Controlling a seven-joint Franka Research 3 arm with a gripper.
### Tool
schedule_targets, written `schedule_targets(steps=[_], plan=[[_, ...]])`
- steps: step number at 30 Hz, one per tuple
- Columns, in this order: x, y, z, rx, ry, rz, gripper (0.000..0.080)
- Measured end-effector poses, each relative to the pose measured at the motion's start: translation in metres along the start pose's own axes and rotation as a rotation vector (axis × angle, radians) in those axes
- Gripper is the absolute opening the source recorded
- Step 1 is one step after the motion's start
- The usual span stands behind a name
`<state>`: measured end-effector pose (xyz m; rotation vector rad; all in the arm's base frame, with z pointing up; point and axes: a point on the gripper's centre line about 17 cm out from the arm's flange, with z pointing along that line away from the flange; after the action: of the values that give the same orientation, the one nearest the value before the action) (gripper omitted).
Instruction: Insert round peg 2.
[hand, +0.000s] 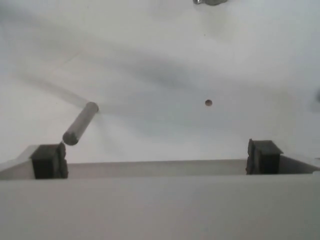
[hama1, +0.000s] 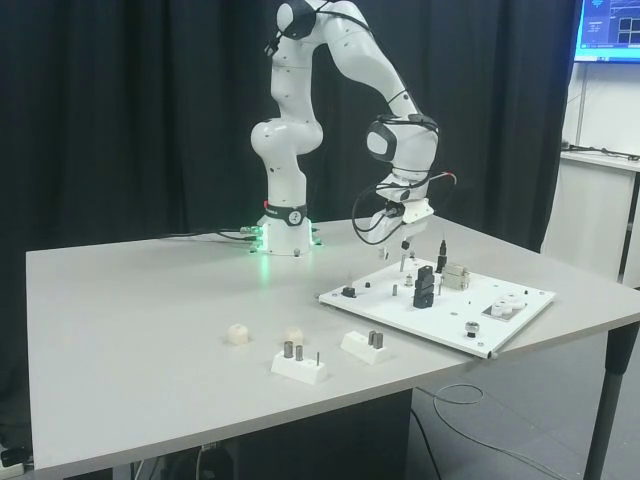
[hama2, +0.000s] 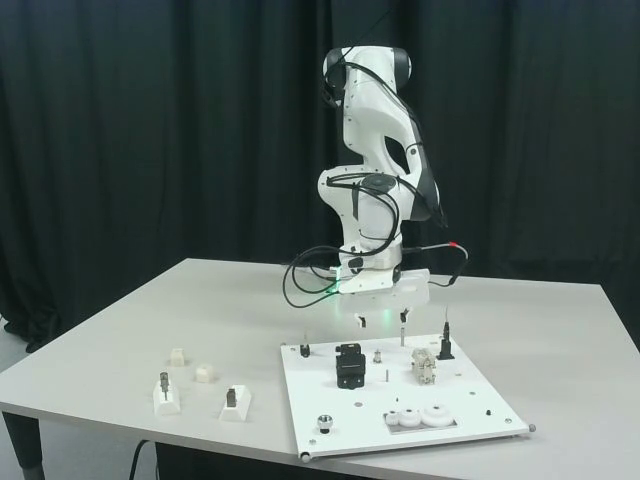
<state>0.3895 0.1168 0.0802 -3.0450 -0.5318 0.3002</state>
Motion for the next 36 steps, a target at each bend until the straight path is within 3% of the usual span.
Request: schedule_targets(steps=[17, 36], plan=[[0.001, 0.005, 0.007, -0.004, 0.001, 0.01, 0.08], [-0.003, 0.005, 0.017, -0.008, -0.019, 0.006, 0.08]])
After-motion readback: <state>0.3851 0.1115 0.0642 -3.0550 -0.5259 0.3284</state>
